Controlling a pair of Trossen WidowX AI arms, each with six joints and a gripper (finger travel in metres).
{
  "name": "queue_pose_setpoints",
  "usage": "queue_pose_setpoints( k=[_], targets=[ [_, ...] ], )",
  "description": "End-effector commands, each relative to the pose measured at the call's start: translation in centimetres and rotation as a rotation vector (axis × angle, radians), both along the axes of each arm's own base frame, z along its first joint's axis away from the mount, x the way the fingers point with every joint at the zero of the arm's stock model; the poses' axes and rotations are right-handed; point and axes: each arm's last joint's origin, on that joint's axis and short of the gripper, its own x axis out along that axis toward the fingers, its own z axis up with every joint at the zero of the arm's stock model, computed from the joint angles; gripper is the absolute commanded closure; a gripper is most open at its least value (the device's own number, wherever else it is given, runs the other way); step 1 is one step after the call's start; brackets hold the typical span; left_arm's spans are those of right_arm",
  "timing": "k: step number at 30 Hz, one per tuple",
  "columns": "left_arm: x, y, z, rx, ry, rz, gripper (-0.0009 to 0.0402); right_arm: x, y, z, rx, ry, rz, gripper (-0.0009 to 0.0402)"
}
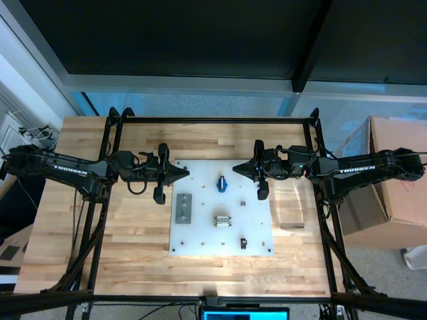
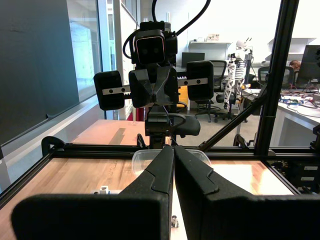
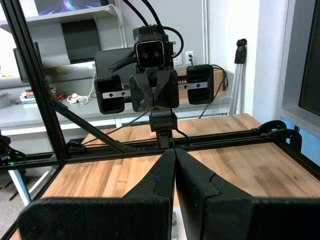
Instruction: Remove the HAN10E connector from the taskboard and place in the container
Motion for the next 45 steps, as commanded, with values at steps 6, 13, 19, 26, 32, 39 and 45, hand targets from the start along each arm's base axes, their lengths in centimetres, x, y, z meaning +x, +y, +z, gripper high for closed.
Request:
queue_pose_setpoints(
  k=[6, 13, 19, 26, 32, 39, 45],
  targets=[
    [0.0, 0.0, 0.0, 0.0, -0.001, 0.0, 0.0393, 0.0, 0.0, 0.0, -0.001, -0.001, 0.0, 0.0393],
    [0.0, 0.0, 0.0, 0.0, -0.001, 0.0, 0.0393, 0.0, 0.0, 0.0, -0.002, -0.003, 0.0, 0.0393],
    [0.0, 0.0, 0.0, 0.0, -0.001, 0.0, 0.0393, 0.2, 0.1, 0.2, 0.003, 0.063, 0.022, 0.0393],
    [0.0, 0.0, 0.0, 0.0, -0.001, 0.0, 0.0393, 1.3, 1.2, 1.7, 0.023, 0.32, 0.044, 0.0393],
    [0.0, 0.0, 0.0, 0.0, -0.001, 0.0, 0.0393, 3.5, 3.2, 2.6, -0.011, 0.565, 0.051, 0.0393],
    [0.0, 0.0, 0.0, 0.0, -0.001, 0.0, 0.0393, 6.6, 5.5, 2.9, -0.019, 0.804, 0.076, 0.0393],
    [0.0, 0.0, 0.0, 0.0, -0.001, 0.0, 0.0393, 8.9, 7.0, 3.1, 0.002, 0.929, 0.077, 0.0393]
  ],
)
